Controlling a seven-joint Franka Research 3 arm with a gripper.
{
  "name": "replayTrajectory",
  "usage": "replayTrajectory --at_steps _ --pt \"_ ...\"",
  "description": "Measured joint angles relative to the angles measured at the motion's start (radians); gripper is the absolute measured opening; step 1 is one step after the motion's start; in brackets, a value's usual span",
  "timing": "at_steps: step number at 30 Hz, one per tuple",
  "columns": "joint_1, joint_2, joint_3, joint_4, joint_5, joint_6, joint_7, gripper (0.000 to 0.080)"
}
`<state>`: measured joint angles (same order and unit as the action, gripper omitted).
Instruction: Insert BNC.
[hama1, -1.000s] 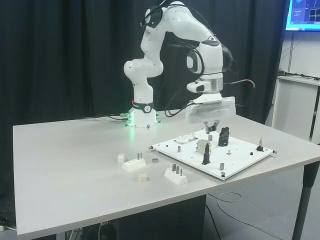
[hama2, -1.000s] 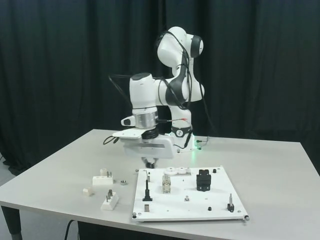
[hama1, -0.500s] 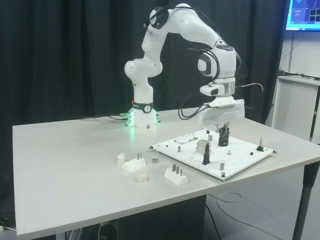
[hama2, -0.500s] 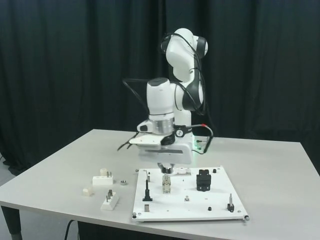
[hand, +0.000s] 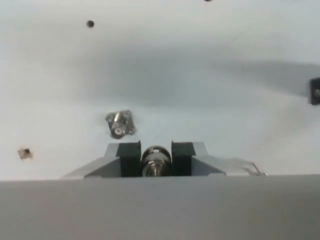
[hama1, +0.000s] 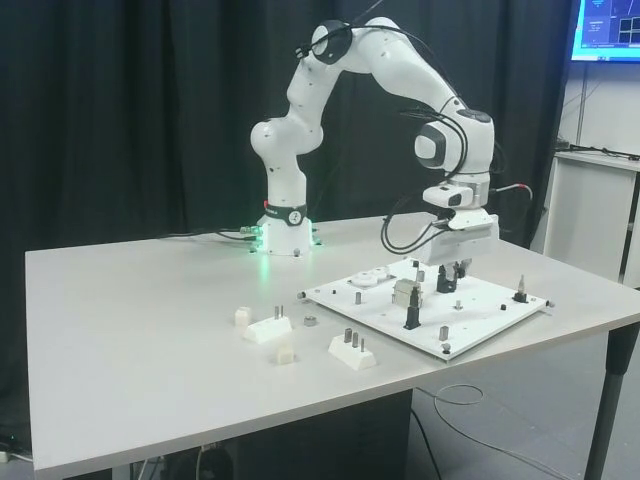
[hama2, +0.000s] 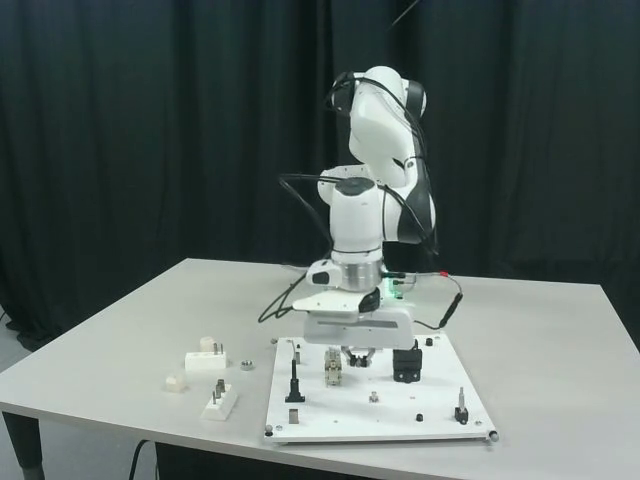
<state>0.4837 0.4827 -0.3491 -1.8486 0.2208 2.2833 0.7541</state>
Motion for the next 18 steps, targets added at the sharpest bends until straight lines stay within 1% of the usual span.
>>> replayTrajectory --at_steps 9,18 --pt "0.011 0.029 0.006 0.000 0.001 0.026 0.005 0.0124" --pt "0.010 0.047 0.021 0.002 0.002 0.034 0.005 0.0124"
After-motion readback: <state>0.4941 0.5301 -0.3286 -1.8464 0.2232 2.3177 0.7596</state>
